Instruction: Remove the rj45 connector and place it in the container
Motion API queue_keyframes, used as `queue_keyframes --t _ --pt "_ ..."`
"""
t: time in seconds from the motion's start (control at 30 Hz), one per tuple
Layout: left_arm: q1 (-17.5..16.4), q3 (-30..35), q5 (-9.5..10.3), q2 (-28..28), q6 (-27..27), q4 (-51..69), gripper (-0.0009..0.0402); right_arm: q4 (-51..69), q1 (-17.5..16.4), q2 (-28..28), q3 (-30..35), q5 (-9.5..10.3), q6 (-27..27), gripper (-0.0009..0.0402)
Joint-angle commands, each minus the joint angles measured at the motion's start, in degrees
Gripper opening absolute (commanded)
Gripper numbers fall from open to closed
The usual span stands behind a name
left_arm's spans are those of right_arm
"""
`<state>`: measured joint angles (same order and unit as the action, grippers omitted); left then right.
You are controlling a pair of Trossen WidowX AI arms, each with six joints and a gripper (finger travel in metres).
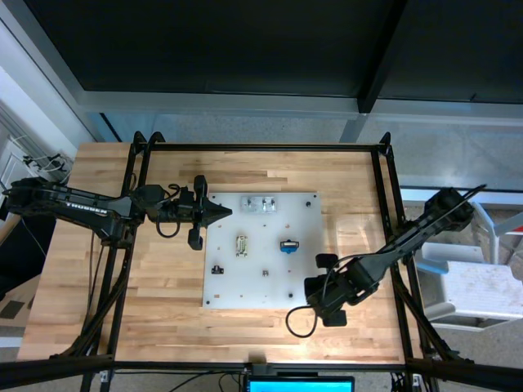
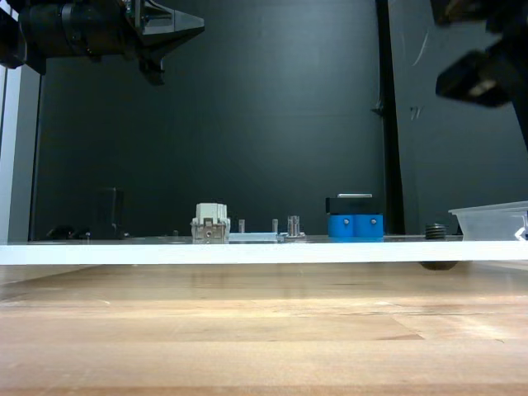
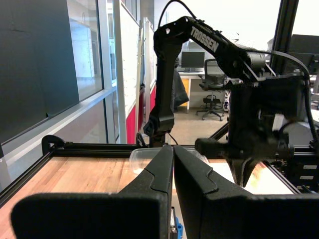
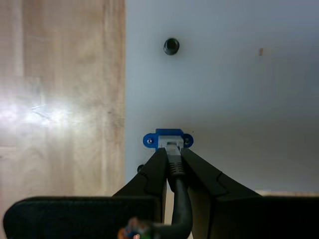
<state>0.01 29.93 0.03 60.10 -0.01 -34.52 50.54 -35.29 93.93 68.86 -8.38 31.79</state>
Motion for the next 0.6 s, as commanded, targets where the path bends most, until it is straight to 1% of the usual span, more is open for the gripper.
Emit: queue_keyframes --t 0.03,0.27,0.43,0.6 --pt "0.0 0.0 0.00 0.0 0.0 0.0 0.0001 -0.1 0.0 -0.9 0.7 0.04 0.1 0.0000" --pt "0.0 0.0 0.00 0.0 0.0 0.0 0.0001 3.7 0.0 -3.7 2.8 -0.02 0.3 0.0000" --pt "0.0 0.0 0.00 0.0 0.0 0.0 0.0001 4.1 0.1 -6.4 3.0 -0.02 0.8 0.0000" --pt "0.0 0.0 0.00 0.0 0.0 0.0 0.0001 5.5 0.2 -7.4 2.9 -0.02 0.8 0.0000"
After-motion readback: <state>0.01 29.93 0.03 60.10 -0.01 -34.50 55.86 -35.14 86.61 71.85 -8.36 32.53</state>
